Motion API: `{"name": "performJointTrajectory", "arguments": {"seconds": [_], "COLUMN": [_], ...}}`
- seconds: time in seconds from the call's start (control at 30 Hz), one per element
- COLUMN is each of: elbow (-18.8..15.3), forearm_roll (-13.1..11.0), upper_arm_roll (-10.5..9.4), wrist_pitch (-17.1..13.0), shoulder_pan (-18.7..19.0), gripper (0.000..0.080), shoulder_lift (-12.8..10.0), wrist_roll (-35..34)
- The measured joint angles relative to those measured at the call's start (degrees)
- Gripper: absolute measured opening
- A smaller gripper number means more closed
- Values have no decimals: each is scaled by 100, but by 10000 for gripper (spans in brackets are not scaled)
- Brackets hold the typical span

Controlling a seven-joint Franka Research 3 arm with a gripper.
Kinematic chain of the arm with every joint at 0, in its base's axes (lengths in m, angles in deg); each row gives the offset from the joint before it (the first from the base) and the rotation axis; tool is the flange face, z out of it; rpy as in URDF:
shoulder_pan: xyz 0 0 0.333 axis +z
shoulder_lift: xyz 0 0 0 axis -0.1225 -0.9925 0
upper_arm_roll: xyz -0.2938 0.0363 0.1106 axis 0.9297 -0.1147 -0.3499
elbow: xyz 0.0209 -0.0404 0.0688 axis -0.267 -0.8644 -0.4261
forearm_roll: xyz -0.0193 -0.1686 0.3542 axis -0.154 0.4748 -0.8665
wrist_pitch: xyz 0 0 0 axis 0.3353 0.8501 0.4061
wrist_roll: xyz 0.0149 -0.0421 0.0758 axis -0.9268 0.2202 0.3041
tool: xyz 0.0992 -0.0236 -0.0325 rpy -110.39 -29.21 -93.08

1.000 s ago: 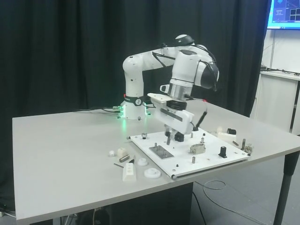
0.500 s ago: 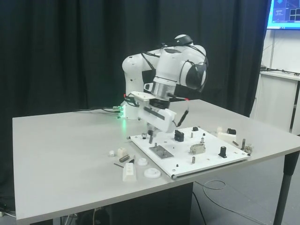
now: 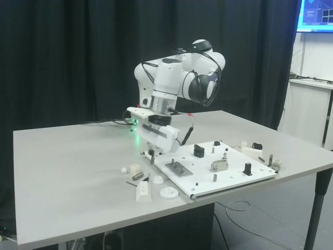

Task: Place square peg 3.

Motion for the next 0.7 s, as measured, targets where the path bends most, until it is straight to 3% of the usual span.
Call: {"name": "performJointTrajectory", "arguments": {"seconds": [0.33,0.53,0.57,0.7], "elbow": [0,2,2,3], "forearm_roll": [-208,-216,-216,-217], "upper_arm_roll": [-118,-167,-174,-188], "wrist_pitch": [0,-24,-32,-47], "shoulder_pan": [-160,-186,-186,-186], "gripper": [114,114,310,310], "shoulder_lift": [-18,-20,-20,-21], "wrist_roll": [124,173,214,315]}}
